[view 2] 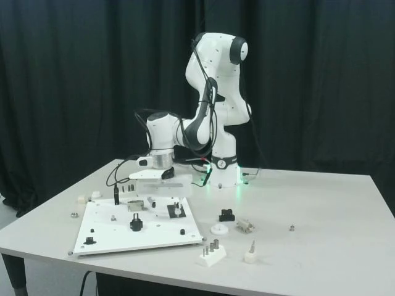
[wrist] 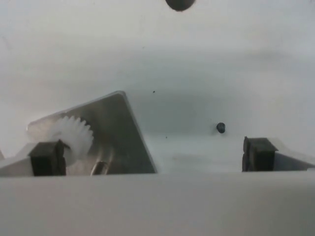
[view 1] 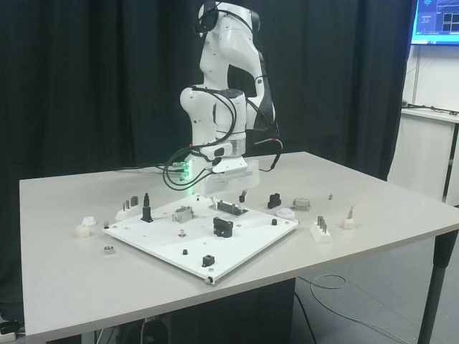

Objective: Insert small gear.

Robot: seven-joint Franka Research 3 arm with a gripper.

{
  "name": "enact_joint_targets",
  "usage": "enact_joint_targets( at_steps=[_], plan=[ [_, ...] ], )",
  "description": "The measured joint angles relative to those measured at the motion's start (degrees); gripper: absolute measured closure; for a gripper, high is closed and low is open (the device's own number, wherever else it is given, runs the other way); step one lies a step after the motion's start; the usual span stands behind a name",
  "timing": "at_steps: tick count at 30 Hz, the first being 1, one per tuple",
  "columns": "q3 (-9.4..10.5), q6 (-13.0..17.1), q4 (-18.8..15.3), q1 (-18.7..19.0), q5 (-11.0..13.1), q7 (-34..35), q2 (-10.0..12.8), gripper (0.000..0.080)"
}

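In the wrist view a small white gear point(wrist: 74, 133) sits on a grey metal plate point(wrist: 118, 128), beside a short metal peg point(wrist: 100, 167). My gripper point(wrist: 152, 155) is open wide, with nothing between its black fingertips point(wrist: 47, 158). The gear lies just past one fingertip, outside the gap. From the room views the gripper point(view 1: 228, 192) hangs low over the metal plate point(view 1: 229, 208) on the white board point(view 1: 172, 247). The gear point(view 2: 177, 209) shows as a white spot on the plate point(view 2: 174, 213), beside the gripper point(view 2: 162, 198).
On the board stand black fixtures point(view 1: 221, 228) and a black post point(view 1: 146, 206). Off the board to the right lie a larger white gear point(view 1: 285, 213), a black part point(view 1: 274, 201), a connector point(view 1: 300, 206) and a white peg holder point(view 1: 322, 231). White round parts point(view 1: 84, 228) lie at the left.
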Motion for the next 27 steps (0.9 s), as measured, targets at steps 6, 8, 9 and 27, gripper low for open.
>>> enact_joint_targets(
  at_steps=[6,8,9,27],
  plan=[
    [-0.02,0.7,0.0,0.0,0.0,0.0,0.4,0.0003],
    [-0.03,1.0,0.0,0.0,0.0,0.0,0.5,0.0003],
    [-0.03,1.2,0.0,0.0,0.0,0.0,0.6,0.0003],
    [0.81,3.3,0.2,-0.1,0.4,0.3,2.5,0.0003]
  ],
)
